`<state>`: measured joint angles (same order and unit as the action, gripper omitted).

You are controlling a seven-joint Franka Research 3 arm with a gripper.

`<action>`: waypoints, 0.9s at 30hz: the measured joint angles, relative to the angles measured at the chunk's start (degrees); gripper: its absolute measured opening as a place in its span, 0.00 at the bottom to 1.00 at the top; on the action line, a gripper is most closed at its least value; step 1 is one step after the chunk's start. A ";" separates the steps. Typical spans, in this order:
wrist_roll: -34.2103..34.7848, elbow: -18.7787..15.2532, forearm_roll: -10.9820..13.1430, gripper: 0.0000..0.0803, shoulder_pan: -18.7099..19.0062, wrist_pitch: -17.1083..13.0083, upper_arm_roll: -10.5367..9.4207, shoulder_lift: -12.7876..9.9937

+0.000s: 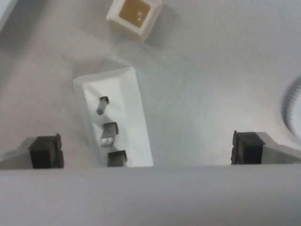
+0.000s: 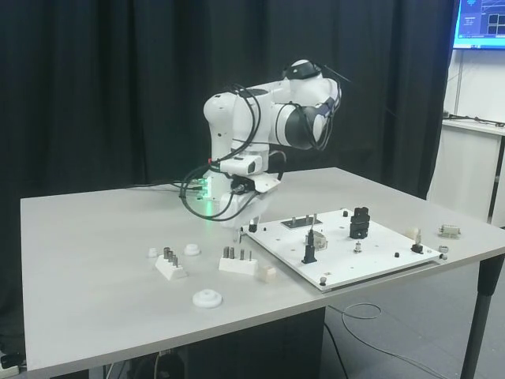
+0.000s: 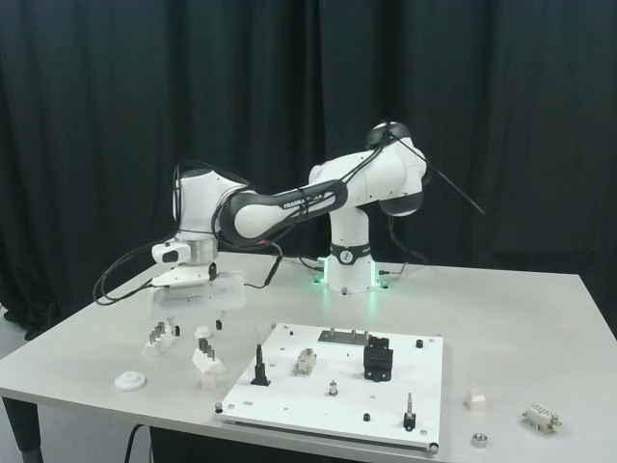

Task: Pick square peg 2.

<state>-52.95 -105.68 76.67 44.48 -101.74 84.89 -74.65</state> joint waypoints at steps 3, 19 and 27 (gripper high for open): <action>-1.50 0.99 -0.39 0.99 -0.94 0.40 -0.25 -0.05; -6.23 1.77 -0.63 1.00 -2.07 2.32 -0.92 -0.05; -7.44 1.19 -0.46 1.00 -2.07 2.15 -1.83 -0.09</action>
<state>-60.40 -104.49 76.21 42.41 -99.59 83.06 -74.74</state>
